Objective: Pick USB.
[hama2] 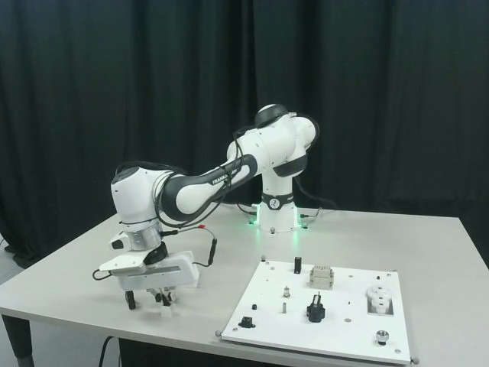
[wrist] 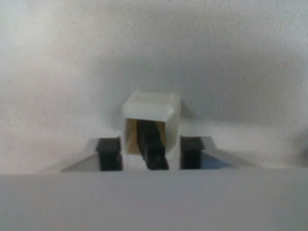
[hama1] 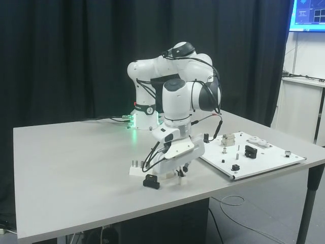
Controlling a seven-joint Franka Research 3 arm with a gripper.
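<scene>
A white robot arm (hama2: 229, 172) bends low over the near left part of a grey table (hama1: 71, 162). Its tool (wrist: 150, 153) hangs just above the table with its two black fingers (wrist: 109, 153) spread wide. Between them sits a small black USB plug (wrist: 152, 149), standing in a white block-shaped holder (wrist: 151, 113) on a small white base plate (hama1: 139, 171). A small black part (hama1: 151, 181) lies at the plate's near edge.

To the right lies a flat white board (hama2: 321, 310) carrying small fittings: black knobs, a grey block, a white socket. It is apart from the tool. Green light glows at the arm's base (hama2: 276, 214). Black curtains (hama2: 92, 92) hang behind the table. A monitor (hama1: 307, 15) shows far right.
</scene>
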